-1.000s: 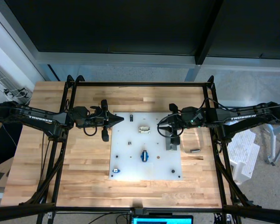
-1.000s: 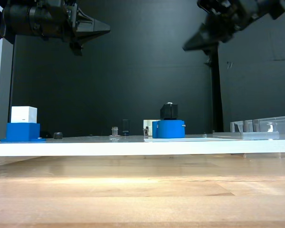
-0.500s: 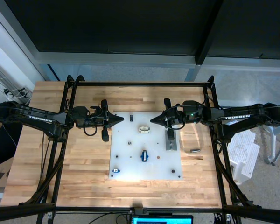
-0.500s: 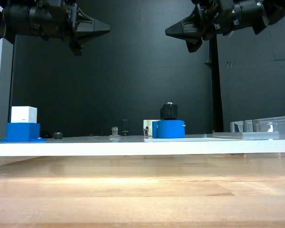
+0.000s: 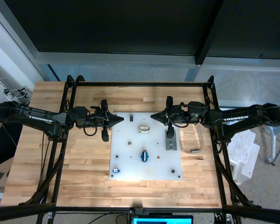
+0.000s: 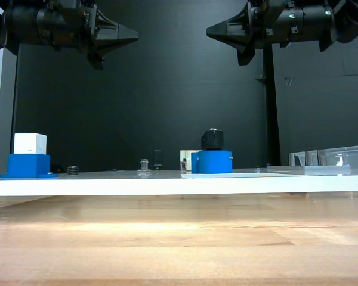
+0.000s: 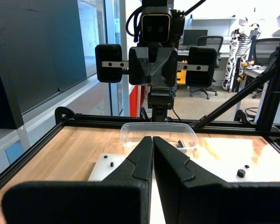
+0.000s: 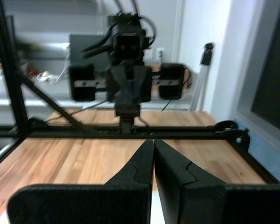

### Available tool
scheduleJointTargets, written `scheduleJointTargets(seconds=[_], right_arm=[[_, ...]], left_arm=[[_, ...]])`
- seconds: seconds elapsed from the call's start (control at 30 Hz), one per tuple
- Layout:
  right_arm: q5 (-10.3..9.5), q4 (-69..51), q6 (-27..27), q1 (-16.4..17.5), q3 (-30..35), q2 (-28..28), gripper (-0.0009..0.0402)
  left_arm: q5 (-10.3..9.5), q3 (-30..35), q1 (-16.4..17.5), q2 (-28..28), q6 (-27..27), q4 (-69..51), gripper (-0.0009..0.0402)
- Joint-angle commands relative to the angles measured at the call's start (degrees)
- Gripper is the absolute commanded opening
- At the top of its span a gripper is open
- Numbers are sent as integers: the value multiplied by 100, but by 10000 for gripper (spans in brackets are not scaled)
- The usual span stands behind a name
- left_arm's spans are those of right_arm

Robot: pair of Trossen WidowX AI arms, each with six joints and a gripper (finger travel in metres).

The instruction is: Remove the 16mm cylinder and place in the container

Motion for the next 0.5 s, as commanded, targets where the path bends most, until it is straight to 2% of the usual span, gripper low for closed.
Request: scheduleJointTargets(seconds=[0.03, 0.5], right_arm=[[0, 103, 31, 11, -103, 0, 0], [0, 393, 186, 17, -293, 0, 0]], left_arm=[[2, 0, 0, 2, 2, 2, 0], [2, 0, 0, 2, 2, 2, 0]])
